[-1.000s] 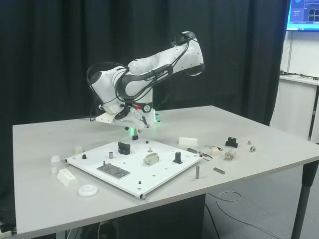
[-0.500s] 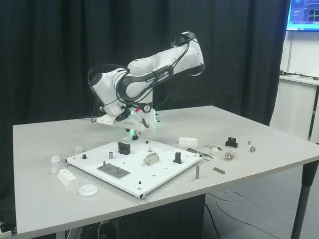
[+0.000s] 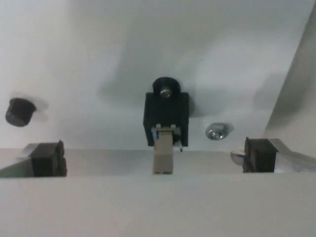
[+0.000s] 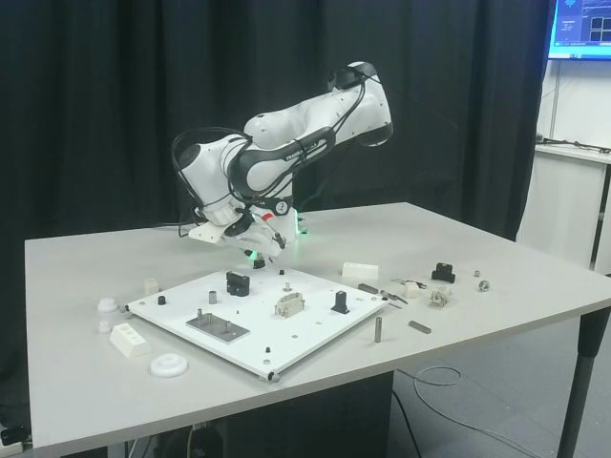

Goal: Remove Ethernet.

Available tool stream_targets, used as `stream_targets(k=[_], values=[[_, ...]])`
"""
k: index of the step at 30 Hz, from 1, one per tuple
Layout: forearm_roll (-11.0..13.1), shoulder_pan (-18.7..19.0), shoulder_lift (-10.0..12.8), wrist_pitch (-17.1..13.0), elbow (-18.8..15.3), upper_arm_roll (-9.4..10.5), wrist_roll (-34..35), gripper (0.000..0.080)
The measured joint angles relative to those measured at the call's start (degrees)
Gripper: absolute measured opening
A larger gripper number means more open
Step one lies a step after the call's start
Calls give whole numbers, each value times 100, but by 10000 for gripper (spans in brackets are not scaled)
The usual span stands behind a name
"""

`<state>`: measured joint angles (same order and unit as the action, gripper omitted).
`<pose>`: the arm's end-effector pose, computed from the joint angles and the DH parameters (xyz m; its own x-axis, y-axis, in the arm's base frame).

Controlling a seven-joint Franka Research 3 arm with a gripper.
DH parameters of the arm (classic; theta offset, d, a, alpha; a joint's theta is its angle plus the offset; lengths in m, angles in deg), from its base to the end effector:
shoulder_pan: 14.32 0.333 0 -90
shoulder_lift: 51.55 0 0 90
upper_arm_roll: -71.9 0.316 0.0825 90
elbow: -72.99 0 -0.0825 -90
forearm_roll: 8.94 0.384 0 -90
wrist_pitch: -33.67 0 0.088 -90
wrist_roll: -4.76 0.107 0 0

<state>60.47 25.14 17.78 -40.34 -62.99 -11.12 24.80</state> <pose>0.3176 -0.2532 0.1847 -0.4322 -0.7628 -0.4810 -0.8906 0.2776 0.3601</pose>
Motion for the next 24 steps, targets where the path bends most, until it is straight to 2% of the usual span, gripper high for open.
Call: stream_targets(k=[19, 20, 24], values=[[2, 46, 0, -64, 2, 0, -19, 800], [2, 49, 0, -65, 4, 0, -32, 684], [3, 57, 0, -69, 18, -3, -108, 684]])
